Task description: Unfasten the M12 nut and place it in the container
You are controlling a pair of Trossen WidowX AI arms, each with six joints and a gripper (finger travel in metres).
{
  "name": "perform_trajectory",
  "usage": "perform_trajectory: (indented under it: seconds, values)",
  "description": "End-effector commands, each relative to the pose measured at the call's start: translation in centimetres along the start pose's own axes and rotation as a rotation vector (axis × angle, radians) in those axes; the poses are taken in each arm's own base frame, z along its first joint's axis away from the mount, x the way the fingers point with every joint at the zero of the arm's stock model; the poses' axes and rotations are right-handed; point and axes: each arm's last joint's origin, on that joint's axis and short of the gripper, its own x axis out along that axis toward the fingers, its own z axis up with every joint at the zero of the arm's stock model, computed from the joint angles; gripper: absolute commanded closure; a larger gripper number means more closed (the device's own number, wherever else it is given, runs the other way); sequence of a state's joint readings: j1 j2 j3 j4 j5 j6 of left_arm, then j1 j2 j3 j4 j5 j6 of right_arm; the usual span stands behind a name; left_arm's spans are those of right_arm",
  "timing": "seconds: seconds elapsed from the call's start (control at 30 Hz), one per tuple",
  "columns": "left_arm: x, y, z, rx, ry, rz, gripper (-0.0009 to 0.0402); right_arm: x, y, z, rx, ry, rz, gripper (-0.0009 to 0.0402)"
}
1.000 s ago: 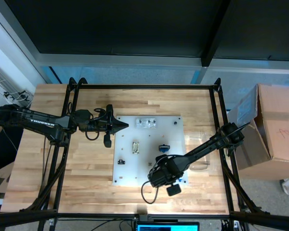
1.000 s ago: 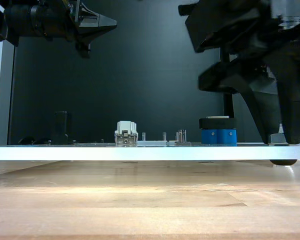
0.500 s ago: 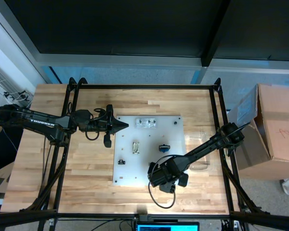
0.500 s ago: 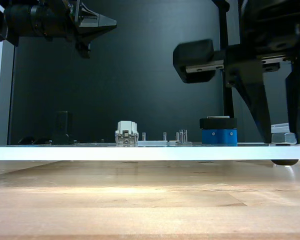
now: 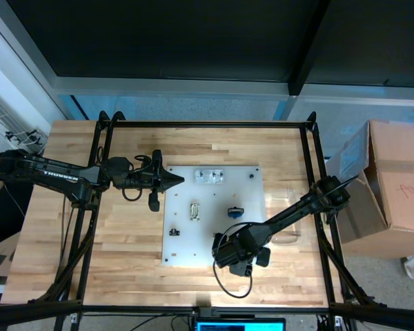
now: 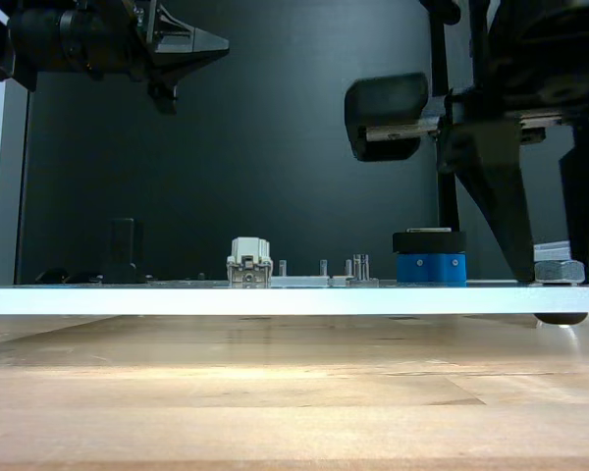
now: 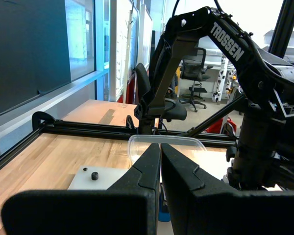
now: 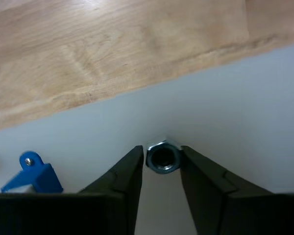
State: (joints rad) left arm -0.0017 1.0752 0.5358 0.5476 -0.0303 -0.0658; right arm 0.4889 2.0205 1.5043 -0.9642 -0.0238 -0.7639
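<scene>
Right gripper (image 8: pixel 161 148): I have it pointing straight down at the white board (image 5: pixel 193 249), by the board's near right corner. The arm reaches in from the table's right edge.
Right fingers (image 8: pixel 122 181): Parted only narrowly, one on each side of the nut and very close to its flats. I cannot tell whether either one touches it.
M12 nut (image 6: pixel 558 272): On its stud, sitting low against the board between the two fingers. Its bore looks dark in the right wrist view, and no ribs show beneath it in the low view. From above it is hidden under the gripper.
Container (image 7: pixel 182 141): A clear tray on the table just beside the board's right edge, crossed in part by the right arm in the high view. The nut is apart from it.
Left gripper (image 5: pixel 181 180): Held level and well above the table, its tip at the board's left edge and pointing across the board.
Left fingers (image 7: pixel 181 176): Pressed together with only a thin seam between them, holding nothing.
Board fittings: A blue block (image 6: pixel 430 267) stands mid-board, between the white connector (image 6: pixel 248 263) and the right gripper in the low view.
</scene>
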Motion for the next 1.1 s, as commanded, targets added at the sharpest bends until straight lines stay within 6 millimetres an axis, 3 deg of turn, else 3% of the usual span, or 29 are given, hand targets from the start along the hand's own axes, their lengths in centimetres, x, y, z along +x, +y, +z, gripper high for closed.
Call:
perform_trajectory:
  seconds: [0.03, 0.2, 0.37, 0.53, 0.77, 0.87, 1.1]
  values:
    - [0.0, 0.0, 0.0, 0.0, 0.0, 0.0, 0.0393, -0.2, 0.0, 0.1, 0.025, -0.01, -0.008, 0.0214]
    - [0.0, 0.0, 0.0, 0.0, 0.0, 0.0, 0.0393, -0.8, 0.1, 0.2, 0.047, -0.016, -0.021, 0.0151]
    - [0.0, 0.0, 0.0, 0.0, -0.001, 0.0, 0.0393, -2.2, 0.5, 0.1, 0.226, -0.042, -0.035, 0.0154]
    - [0.0, 0.0, 0.0, 0.0, 0.0, 0.0, 0.0393, -3.9, 0.8, -0.3, 0.649, -0.082, -0.043, 0.0223]
    - [0.0, 0.0, 0.0, 0.0, 0.0, 0.0, 0.0393, -4.1, 1.2, -0.7, 0.99, -0.071, -0.023, 0.0401]
    - [0.0, 0.0, 0.0, 0.0, 0.0, 0.0, 0.0393, -3.7, 1.3, -0.7, 1.069, -0.067, -0.023, 0.0381]
    - [0.0, 0.0, 0.0, 0.0, 0.0, 0.0, 0.0393, -2.3, 2.0, 0.1, 1.165, -0.093, -0.017, 0.0395]
